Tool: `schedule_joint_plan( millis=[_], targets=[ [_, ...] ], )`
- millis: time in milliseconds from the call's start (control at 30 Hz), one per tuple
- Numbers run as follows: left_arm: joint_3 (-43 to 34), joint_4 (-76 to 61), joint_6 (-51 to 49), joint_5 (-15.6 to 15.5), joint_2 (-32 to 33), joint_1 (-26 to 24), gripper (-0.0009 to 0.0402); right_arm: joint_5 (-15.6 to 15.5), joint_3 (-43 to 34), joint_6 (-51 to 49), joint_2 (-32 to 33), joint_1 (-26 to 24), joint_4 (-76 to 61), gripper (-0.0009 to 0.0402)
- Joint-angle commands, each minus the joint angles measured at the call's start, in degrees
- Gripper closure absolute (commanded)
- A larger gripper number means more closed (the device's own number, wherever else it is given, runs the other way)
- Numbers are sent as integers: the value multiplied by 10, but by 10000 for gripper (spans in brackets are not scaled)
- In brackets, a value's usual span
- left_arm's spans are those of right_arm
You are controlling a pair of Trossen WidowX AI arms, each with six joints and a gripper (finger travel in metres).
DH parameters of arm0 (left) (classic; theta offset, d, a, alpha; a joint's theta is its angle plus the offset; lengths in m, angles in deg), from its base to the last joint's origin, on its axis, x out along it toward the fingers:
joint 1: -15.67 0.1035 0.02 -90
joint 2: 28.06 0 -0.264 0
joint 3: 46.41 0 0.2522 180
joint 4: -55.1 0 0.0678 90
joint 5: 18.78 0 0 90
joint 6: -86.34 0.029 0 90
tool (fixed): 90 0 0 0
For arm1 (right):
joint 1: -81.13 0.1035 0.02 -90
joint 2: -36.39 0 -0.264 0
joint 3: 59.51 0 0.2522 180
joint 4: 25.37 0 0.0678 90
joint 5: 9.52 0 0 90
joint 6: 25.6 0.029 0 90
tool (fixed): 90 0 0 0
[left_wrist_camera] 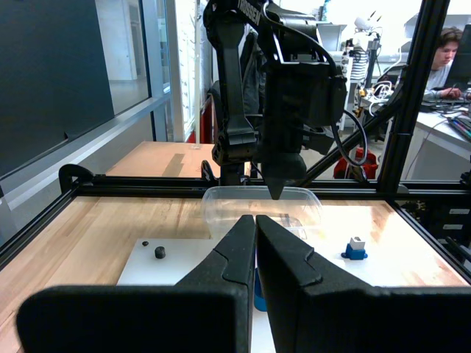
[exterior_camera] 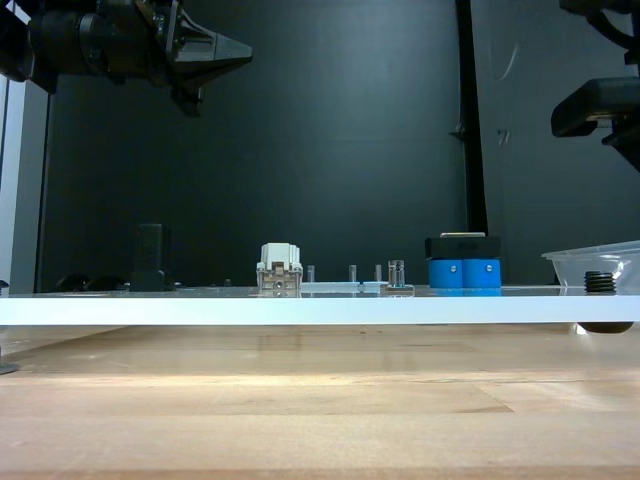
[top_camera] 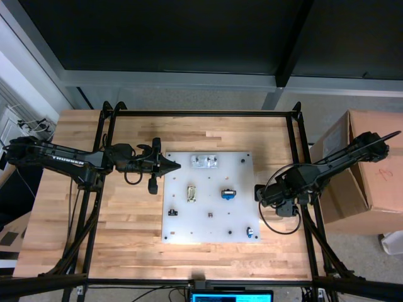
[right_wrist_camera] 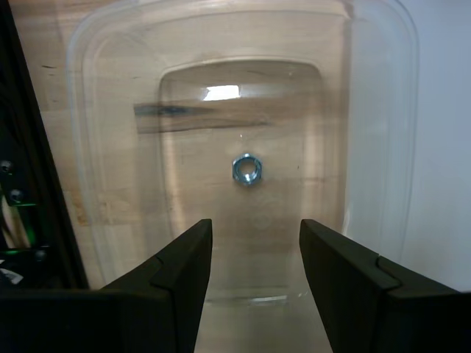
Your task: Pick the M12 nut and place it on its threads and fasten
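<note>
The right pincer is hovering released over the nut, free in the clear tray; closing off-centre could skid it away. The left pincer is hanging clenched, upper left in the low view.

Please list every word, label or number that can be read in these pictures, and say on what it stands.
"TROSSEN": white letters on the left arm, whose left gripper hangs shut above the board, near its far left corner.
Red mark on the cardboard box: not readable.
No text on the nut, which lies free in the clear tray under the open right gripper.
</note>
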Motion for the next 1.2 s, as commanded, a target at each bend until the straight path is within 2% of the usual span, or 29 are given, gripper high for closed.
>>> schedule_joint_plan(
  millis=[33,300,733,1200],
  targets=[
    [0,0,0,0,0,0,393,2,14,-25,7,1,23,215],
    [0,0,0,0,0,0,393,3,50,-47,37,6,86,217],
    [0,0,0,0,0,0,393,2,90,36,46,9,127,217],
    [0,0,0,0,0,0,393,2,130,47,57,11,188,217]
  ],
)
